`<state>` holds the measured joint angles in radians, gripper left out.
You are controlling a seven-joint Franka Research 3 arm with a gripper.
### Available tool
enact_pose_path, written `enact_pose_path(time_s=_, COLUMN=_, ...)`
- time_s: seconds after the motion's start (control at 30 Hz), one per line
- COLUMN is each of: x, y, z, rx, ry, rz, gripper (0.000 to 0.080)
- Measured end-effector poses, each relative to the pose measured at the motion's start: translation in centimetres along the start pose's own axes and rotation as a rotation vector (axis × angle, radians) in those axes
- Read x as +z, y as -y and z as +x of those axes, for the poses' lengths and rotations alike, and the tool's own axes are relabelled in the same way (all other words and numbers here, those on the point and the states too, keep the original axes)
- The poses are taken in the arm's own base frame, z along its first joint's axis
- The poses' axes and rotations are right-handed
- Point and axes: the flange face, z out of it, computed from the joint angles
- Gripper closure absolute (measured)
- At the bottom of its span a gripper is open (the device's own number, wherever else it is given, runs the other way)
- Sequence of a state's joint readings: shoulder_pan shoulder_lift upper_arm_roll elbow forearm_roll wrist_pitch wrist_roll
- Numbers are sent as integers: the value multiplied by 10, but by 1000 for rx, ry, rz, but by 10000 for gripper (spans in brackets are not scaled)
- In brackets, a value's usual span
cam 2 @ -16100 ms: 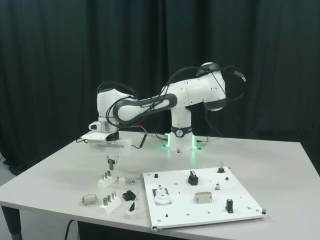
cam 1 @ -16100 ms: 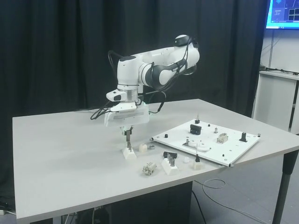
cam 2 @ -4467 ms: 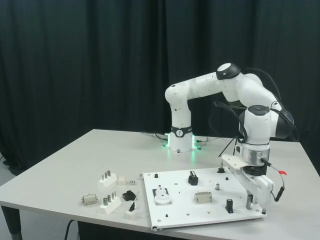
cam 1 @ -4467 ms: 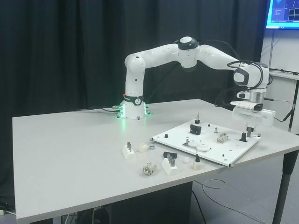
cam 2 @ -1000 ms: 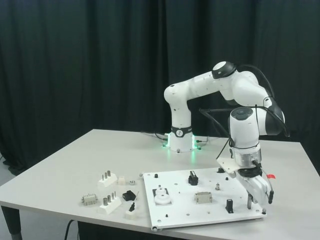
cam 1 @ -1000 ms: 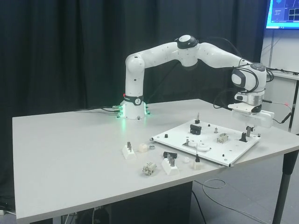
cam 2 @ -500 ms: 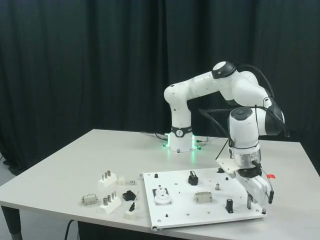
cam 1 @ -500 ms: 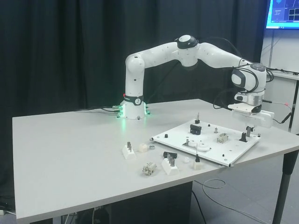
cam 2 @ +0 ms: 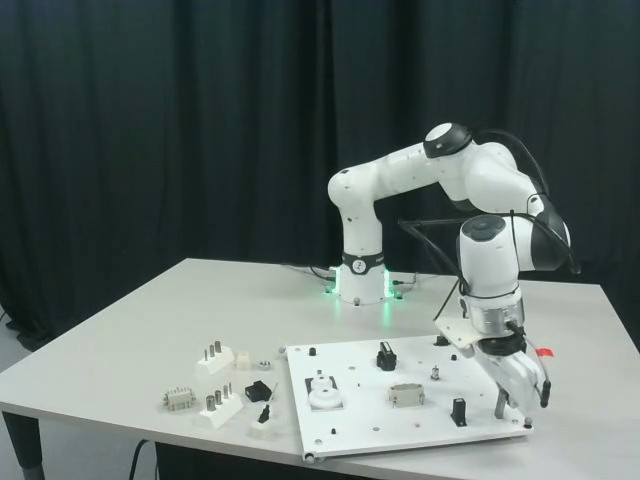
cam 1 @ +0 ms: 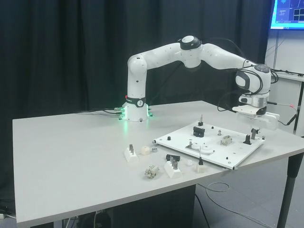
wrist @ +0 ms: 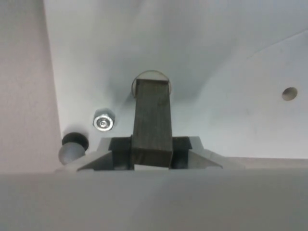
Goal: Insert square peg 4.
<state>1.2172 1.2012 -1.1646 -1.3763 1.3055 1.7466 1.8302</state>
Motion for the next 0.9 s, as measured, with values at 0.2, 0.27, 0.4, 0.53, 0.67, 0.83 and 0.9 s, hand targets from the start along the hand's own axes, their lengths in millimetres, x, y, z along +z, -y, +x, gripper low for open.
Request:
enact_pose_path(time_s=0.2, x=2, y=-1, z=-1, rx=-1, ry=2, rz=-1, gripper=650)
enact_pose_path(time_s=0.27, x=2, y=-1, z=-1, rx=-2, ry=2, rz=-2, gripper=650)
enact_pose_path(time_s=0.4, x=2, y=-1, z=-1, rx=-1, ry=2, rz=-2, gripper=650)
enact_pose_path(time_s=0.53, x=2, y=-1, z=-1, rx=-2, ry=0, rz=-1, gripper=650)
enact_pose_path(time_s=0.67, x=2, y=0, z=0, rx=-8, ry=-4, rz=0, gripper=651)
enact_pose_path(time_s=0.83, x=2, y=1, z=2, rx=-12, ry=-11, rz=2, gripper=651)
enact_pose_path(time_s=0.9, x=2, y=1, z=2, rx=-12, ry=-12, rz=2, gripper=651)
